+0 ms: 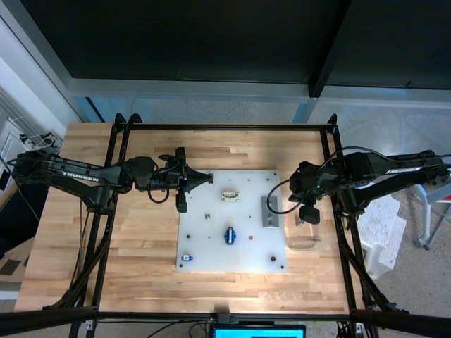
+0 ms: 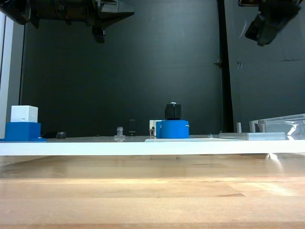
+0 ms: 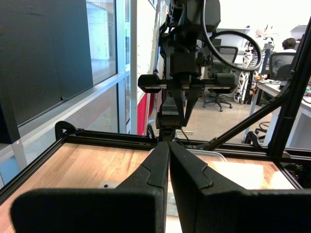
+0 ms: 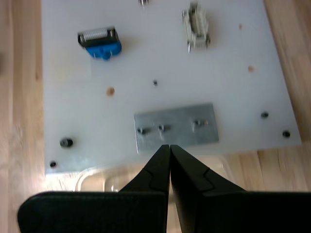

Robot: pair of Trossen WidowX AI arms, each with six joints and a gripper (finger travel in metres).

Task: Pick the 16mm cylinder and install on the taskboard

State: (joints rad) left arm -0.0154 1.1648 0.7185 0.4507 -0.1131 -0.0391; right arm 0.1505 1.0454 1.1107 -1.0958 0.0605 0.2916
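While both arms hang high above the wooden table (image 1: 91, 232), the right gripper (image 1: 310, 217) hovers over the clear plastic tray (image 1: 304, 243), which lies just beside the right edge of the taskboard (image 1: 211, 246). Its fingers are pressed together on nothing and point down toward the seam between tray and board. The left gripper (image 1: 208, 177) is also drawn together and empty. It is held level over the board's far left corner and aims across the table toward the other arm. The 16mm cylinder cannot be made out with any certainty in these views. The right wrist camera shows a few small pegs (image 4: 163, 128) seated in the grey metal block (image 4: 180, 138) on the board, and only part of the tray's rim shows past the fingers. If the cylinder waits in the tray, as the layout suggests, it lies almost straight below the right gripper and well apart from the left, with the whole board between them, so the pick looks to be the right arm's job. Which way the peg's long axis runs cannot be told, so whether it calls for a grasp from above or across its length remains open. The fingers would have to part before any descent, and the block's holes sit just beside the tray, so the carry should be short.
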